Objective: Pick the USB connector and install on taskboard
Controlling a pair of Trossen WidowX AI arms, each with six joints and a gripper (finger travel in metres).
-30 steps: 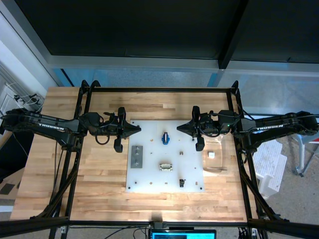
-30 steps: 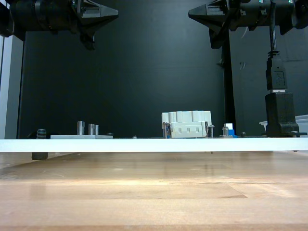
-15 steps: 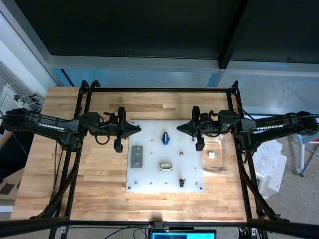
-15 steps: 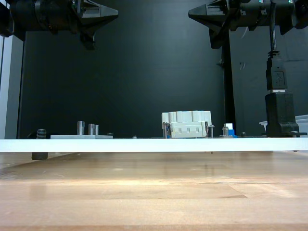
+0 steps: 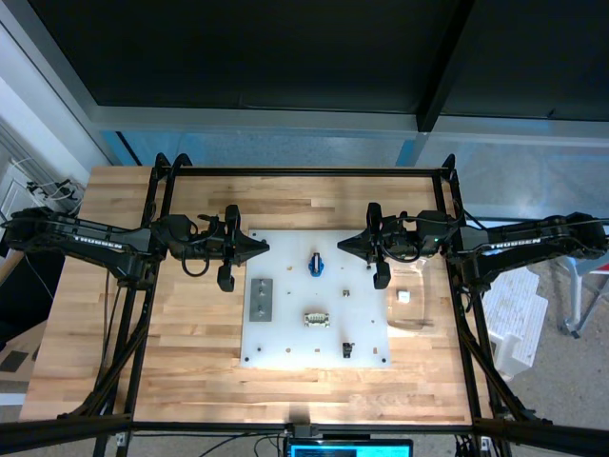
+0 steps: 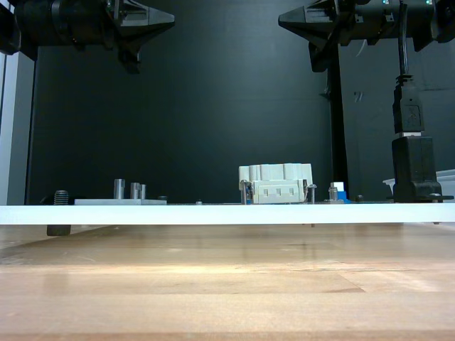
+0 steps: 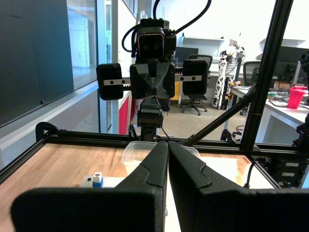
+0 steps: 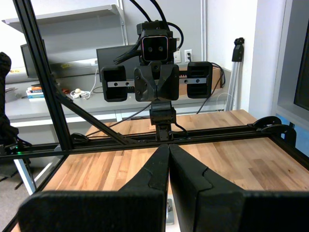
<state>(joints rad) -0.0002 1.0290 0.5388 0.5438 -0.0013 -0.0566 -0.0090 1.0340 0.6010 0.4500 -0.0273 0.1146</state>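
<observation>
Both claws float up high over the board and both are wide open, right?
Not open. The left gripper and right gripper do hang high over the board's far side, but the wrist views show each one's fingers pressed shut.

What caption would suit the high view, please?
Left pincer and right pincer, both shut, hover above the taskboard at its far edge.

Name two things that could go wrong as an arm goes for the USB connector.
1. The left gripper and right gripper both hang high above the taskboard, shut; descending without opening would likely knock the USB connector instead of grasping it.
2. That connector is tiny, and the white cube lies nearer the right gripper, so a wrong pick seems possible.
</observation>
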